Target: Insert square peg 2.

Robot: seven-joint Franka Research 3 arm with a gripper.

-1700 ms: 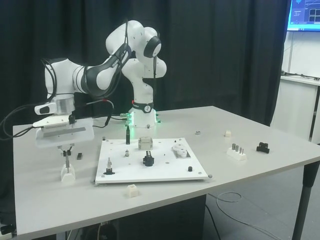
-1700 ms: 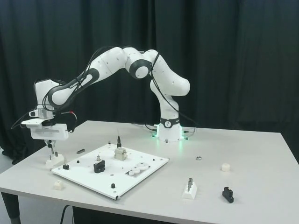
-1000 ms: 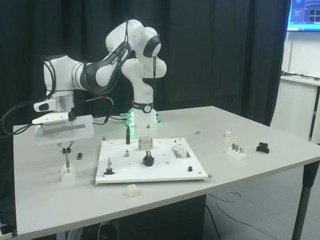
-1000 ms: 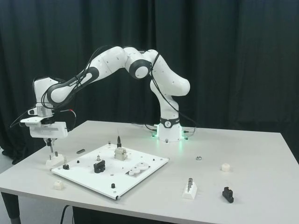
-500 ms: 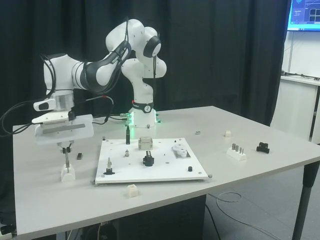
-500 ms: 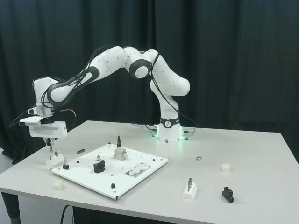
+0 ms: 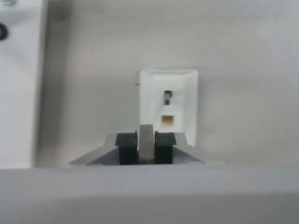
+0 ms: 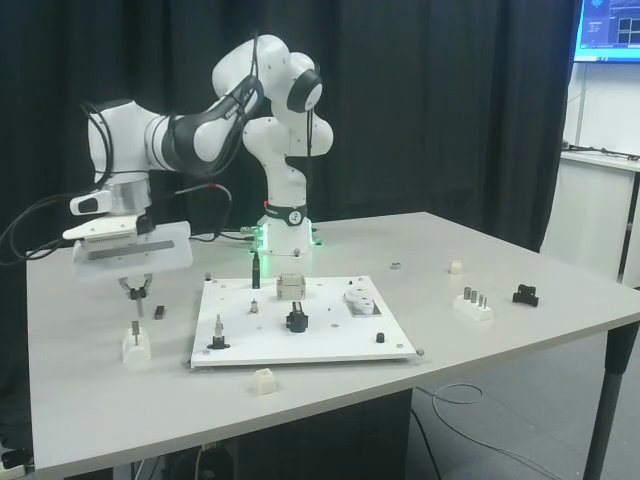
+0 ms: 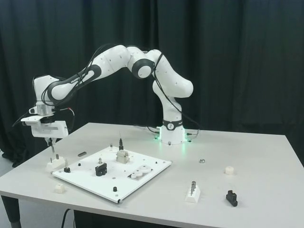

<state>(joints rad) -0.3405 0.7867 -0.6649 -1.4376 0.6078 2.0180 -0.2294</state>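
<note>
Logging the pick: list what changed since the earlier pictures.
The claw rose straight up from the white holder, lifting a peg clear of it. One peg remains in the holder; the board and other parts stayed put.

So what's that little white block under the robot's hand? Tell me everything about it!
The little white block is a small peg holder that looks like plastic. It sits flat on the grey table, just beside the big white board and apart from it. From above it shows one empty square hole and one grey peg standing upright in another. The gripper hangs above it, shut on a second grey peg, not touching the block.
</note>
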